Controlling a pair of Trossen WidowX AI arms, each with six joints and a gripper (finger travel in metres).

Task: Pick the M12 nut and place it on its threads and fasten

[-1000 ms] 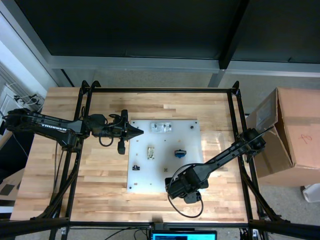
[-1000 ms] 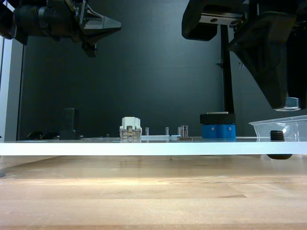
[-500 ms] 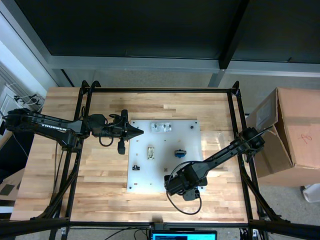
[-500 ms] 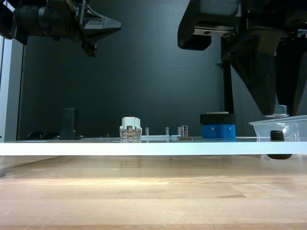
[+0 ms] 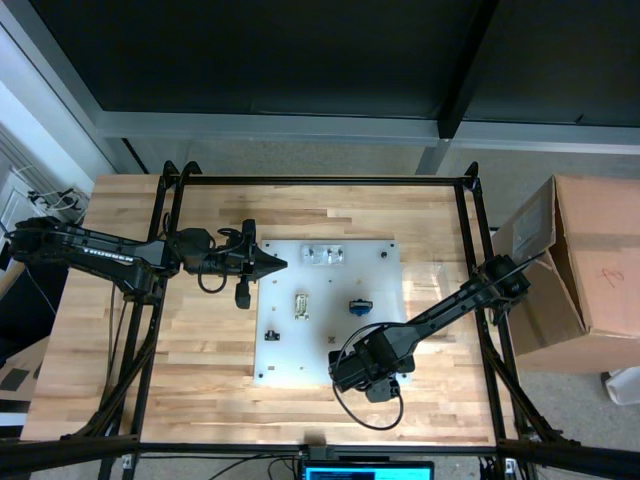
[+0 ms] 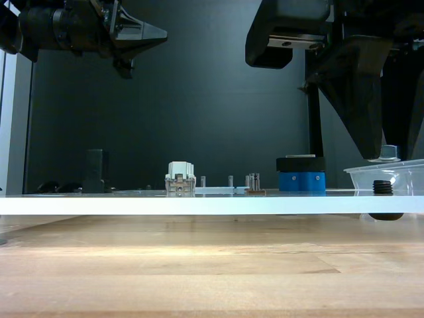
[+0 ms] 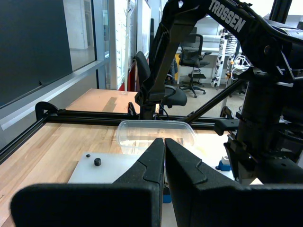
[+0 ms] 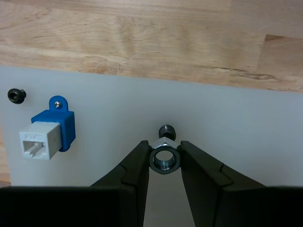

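Nut held over the stud; white "TROSSEN" lettering on both arms.
Right arm [image 5: 440, 315] angled steeply down, right claw [image 8: 163, 147] pinching the silver nut [image 8: 164, 161] between its tips, just above the bare ribbed stud [image 6: 383, 187] and clear of it. Left arm [image 5: 100, 255] level, left claw [image 7: 164, 141] tips pressed together, empty, high and well left of the stud.

Silver nut [image 8: 164, 160] in the black right gripper [image 8: 164, 148]; black left gripper [image 6: 161, 31] upper left of the low view; white board [image 5: 330, 290], black ribbed stud [image 6: 381, 187], blue block [image 6: 301, 181], streaky pale-wood table [image 5: 200, 345].
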